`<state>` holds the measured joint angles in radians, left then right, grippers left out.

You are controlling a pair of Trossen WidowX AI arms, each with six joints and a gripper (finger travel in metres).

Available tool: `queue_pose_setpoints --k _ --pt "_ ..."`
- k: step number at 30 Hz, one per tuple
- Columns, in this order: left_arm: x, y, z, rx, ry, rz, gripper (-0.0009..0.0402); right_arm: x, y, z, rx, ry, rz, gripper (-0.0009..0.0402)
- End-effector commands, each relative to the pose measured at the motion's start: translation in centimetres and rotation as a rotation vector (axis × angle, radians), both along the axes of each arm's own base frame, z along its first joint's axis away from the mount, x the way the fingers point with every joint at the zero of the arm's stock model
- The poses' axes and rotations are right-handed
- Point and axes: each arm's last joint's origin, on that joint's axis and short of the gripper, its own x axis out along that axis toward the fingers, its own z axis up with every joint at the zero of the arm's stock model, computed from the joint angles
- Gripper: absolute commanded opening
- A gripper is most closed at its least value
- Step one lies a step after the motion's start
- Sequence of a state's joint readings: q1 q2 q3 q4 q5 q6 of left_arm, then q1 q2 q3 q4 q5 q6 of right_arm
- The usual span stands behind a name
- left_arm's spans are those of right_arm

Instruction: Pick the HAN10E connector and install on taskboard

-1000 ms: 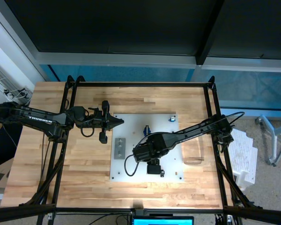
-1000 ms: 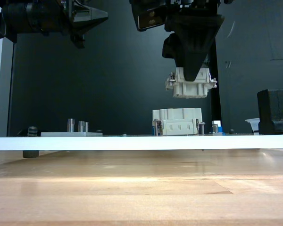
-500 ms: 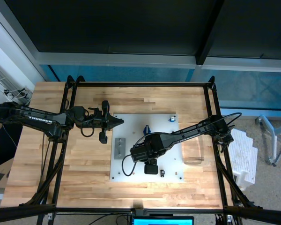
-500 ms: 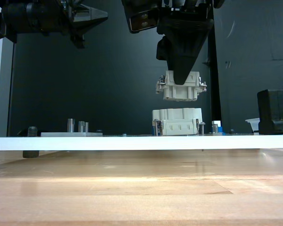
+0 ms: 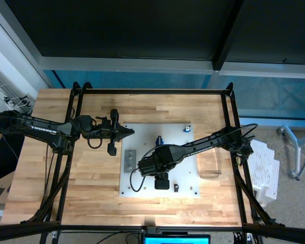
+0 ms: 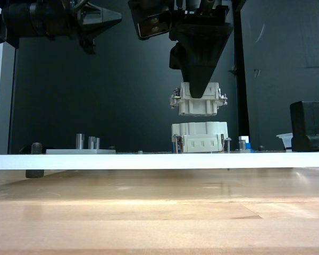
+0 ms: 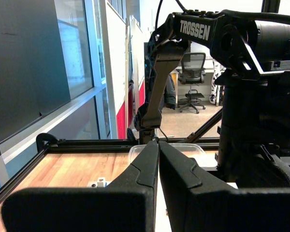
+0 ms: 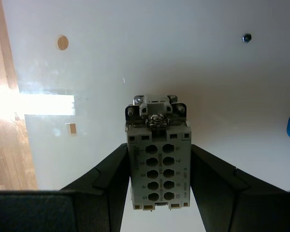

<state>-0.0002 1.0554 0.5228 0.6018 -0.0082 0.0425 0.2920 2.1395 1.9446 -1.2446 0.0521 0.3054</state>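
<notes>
the han10e connector is gripped by the right gripper, whose fingers are closed narrowly against its two long sides, so that the numbered contact face is turned up toward the wrist and the opposite face is pointed down at the board. it is hung in the air just above the beige mating housing fixed on the taskboard, roughly over it, with a clear gap left between the two; this is judged to be an alignment pose before insertion, not a seated state. the left gripper is parked high beside the board's far left corner, its fingers pressed together on nothing, kept out of the working arm's way. in the high view the connector and housing are hidden under the right arm. the connector's underside cannot be seen, one end is lost behind the gripper body in the right wrist view, where the housing is also covered, and alignment in depth cannot be told
</notes>
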Motion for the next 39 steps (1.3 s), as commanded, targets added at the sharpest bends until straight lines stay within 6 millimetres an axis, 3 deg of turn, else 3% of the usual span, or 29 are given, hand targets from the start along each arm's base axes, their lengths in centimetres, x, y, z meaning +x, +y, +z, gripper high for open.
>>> queue_pose_setpoints --k 1,39 --pt "0.01 0.00 0.00 0.000 0.000 0.000 0.0001 -0.08 -0.01 -0.28 -0.003 0.009 -0.001 0.0043" --pt "0.01 0.00 0.00 0.000 0.000 0.000 0.0001 0.06 -0.17 -1.09 -0.003 -0.004 -0.013 0.0043"
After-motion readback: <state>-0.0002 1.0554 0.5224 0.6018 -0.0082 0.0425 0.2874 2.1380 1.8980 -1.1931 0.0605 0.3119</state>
